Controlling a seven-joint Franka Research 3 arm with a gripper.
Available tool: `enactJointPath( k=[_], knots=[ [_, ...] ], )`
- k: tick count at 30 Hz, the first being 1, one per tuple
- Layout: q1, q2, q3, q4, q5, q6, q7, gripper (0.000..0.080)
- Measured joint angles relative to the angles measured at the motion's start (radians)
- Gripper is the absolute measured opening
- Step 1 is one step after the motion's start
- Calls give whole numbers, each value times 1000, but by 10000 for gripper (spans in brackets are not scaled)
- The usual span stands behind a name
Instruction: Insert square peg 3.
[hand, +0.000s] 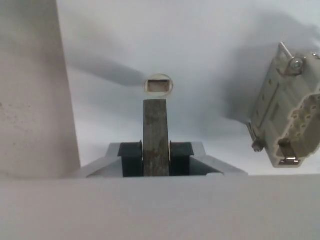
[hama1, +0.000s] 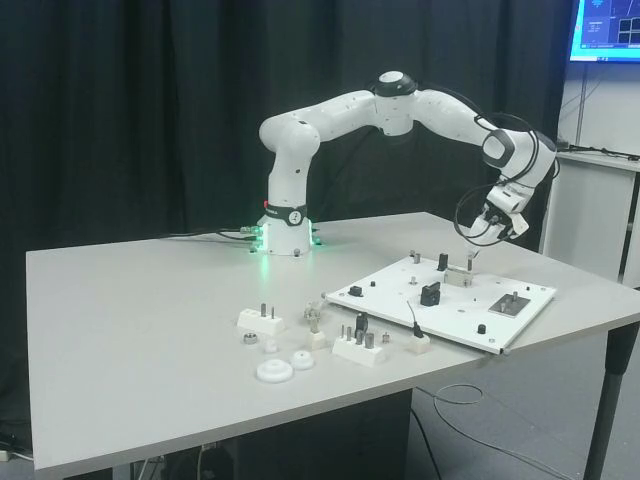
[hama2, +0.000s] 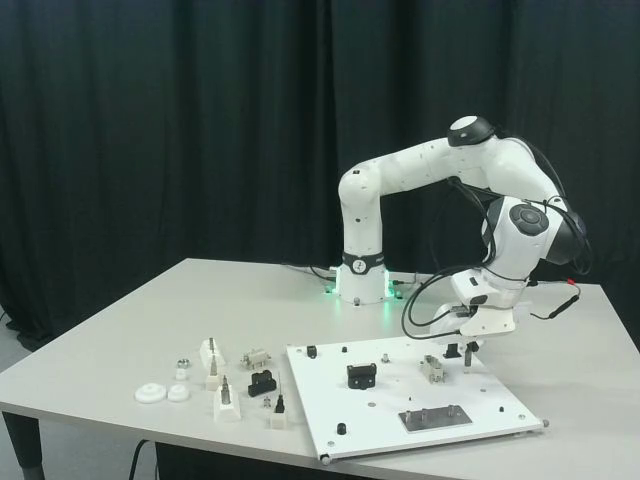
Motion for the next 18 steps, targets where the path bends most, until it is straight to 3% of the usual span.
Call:
enactJointPath(
  k=[18],
  knots=[
    [-39,0,18,44,-21,-14,0,112]
  ],
)
